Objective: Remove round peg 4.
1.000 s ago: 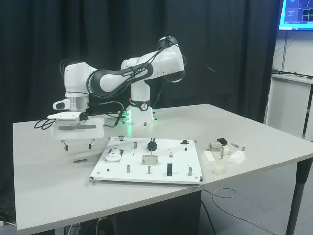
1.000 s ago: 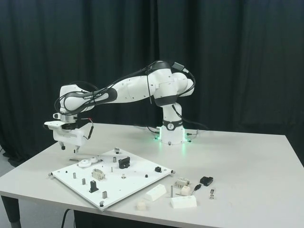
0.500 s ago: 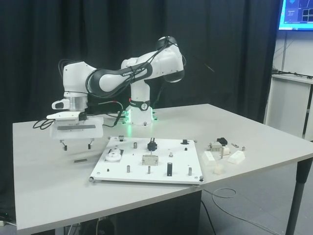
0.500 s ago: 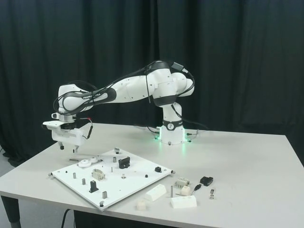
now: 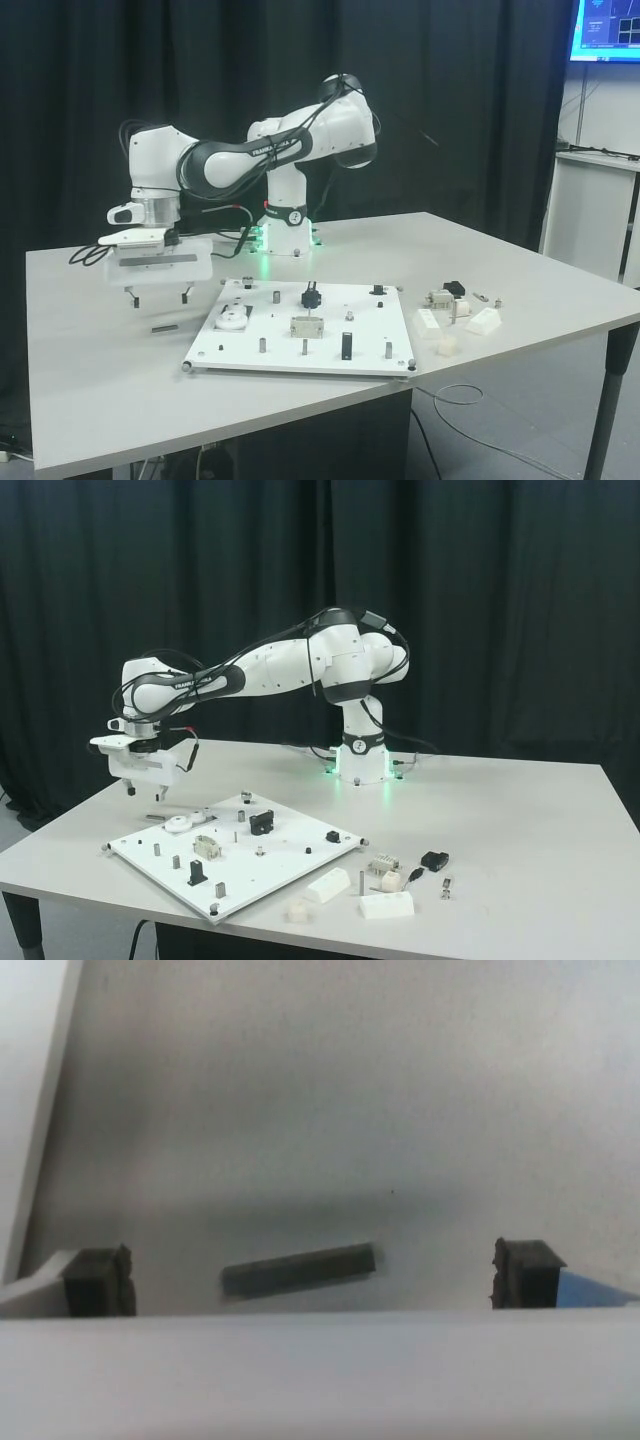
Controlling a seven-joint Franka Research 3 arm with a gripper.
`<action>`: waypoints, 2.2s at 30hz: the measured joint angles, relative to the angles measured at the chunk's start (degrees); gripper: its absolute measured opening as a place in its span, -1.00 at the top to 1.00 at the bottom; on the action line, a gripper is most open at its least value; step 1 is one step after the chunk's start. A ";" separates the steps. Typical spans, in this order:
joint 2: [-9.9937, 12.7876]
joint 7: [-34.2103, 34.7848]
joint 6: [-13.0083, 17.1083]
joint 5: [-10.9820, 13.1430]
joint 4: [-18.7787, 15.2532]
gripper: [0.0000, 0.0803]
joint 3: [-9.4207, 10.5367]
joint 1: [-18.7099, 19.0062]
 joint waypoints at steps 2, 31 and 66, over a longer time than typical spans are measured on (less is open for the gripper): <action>-0.08 0.00 -0.46 -0.19 0.02 -0.99 -0.08 0.03; -0.35 0.70 -14.56 -4.65 -2.14 -0.99 -4.68 6.62; 0.80 10.34 -10.74 -5.28 -22.96 -0.99 -10.55 30.70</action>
